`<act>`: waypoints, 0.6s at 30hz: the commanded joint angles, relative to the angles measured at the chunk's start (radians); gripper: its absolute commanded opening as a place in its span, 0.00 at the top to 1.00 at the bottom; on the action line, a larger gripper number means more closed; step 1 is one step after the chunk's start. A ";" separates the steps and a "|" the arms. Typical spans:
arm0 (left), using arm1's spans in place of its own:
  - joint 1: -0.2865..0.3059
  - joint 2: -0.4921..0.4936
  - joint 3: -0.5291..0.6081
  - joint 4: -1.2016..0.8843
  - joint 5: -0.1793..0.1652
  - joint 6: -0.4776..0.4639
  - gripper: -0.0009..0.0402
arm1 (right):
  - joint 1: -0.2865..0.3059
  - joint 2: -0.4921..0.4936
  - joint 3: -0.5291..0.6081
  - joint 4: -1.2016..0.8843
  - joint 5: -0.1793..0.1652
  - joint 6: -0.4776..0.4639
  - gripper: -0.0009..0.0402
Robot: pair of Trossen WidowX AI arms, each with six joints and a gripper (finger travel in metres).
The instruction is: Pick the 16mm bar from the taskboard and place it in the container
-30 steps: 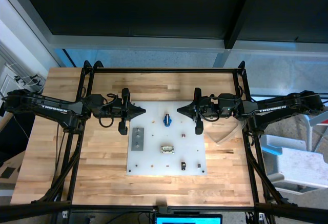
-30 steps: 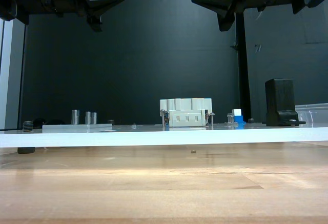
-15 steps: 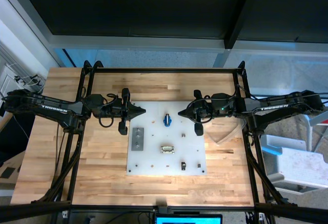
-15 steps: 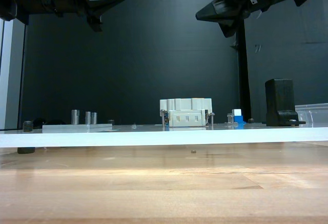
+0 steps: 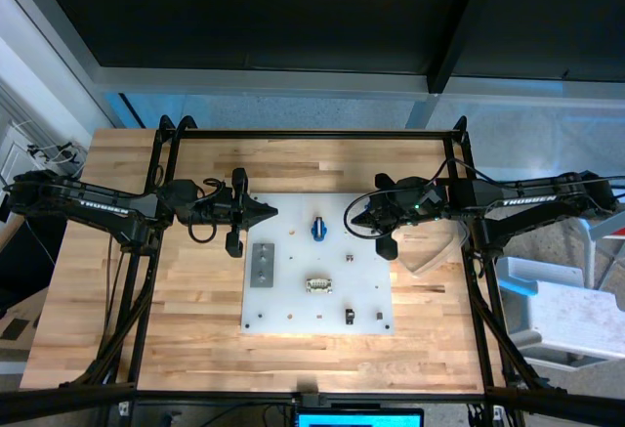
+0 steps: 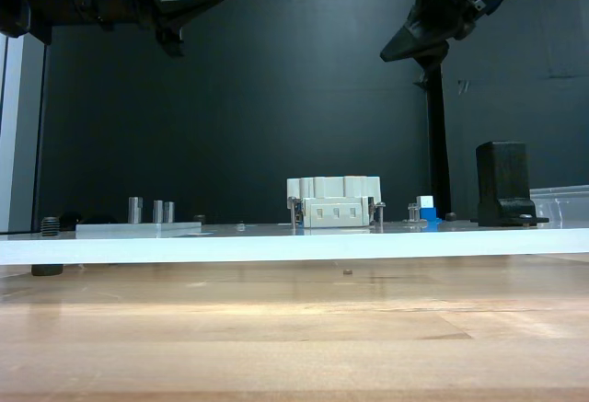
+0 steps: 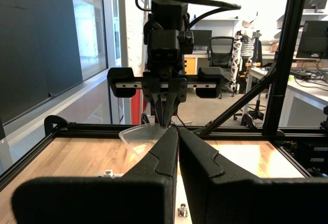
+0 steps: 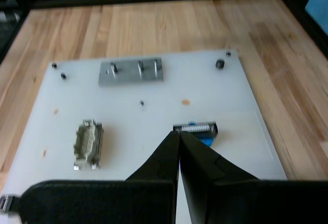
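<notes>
Pegs (image 8: 139, 66) on the taskboard (image 8: 128, 124) show best from the right wrist; which is the 16mm bar I cannot tell. Left claw (image 7: 173, 130) and right claw (image 8: 179, 134) hang above it, both closed and empty.

Taskboard (image 5: 293, 302): white square plate, flat at bench centre.
Bars (image 6: 157, 210): three short grey pegs, upright in grey block (image 5: 263, 263); the 16mm one not distinguishable.
Container (image 5: 430, 251): clear shallow tray, beside taskboard's right edge.
</notes>
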 commanded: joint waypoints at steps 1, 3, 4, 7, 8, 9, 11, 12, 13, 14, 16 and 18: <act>0.000 0.000 0.000 0.000 0.000 0.000 0.98 | 0.000 0.000 0.006 -0.050 0.001 0.001 0.98; 0.000 0.000 0.000 0.000 0.000 0.000 0.98 | 0.000 0.000 0.006 -0.083 0.001 0.001 0.98; 0.000 0.000 0.000 0.000 0.000 0.000 0.98 | 0.000 0.000 0.006 -0.100 0.001 0.002 0.98; 0.000 0.000 0.000 0.000 0.000 0.000 0.98 | 0.000 0.000 0.007 -0.147 0.000 0.009 0.98; 0.000 0.000 0.000 0.000 0.000 0.000 0.98 | 0.000 0.000 0.010 -0.166 0.001 0.013 0.98; 0.000 0.000 0.000 0.000 0.000 0.000 0.98 | 0.000 0.000 0.014 -0.184 0.001 0.018 0.98; 0.000 0.000 0.000 0.000 0.000 0.000 0.98 | 0.000 0.002 0.025 -0.224 0.001 0.024 0.98; 0.000 0.000 0.000 0.000 0.000 0.000 0.98 | 0.000 0.002 0.032 -0.242 0.001 0.028 0.98; 0.000 0.000 0.000 0.000 0.000 0.000 0.98 | 0.000 0.002 0.042 -0.264 0.001 0.028 0.98; 0.000 0.000 0.000 0.000 0.000 0.000 0.98 | 0.000 0.002 0.052 -0.288 0.001 0.028 0.98; 0.000 0.000 0.000 0.000 0.000 0.000 0.98 | 0.000 0.007 0.072 -0.325 0.001 0.028 0.98; 0.000 0.000 0.000 0.000 0.000 0.000 0.98 | 0.000 0.013 0.092 -0.360 0.000 0.028 0.98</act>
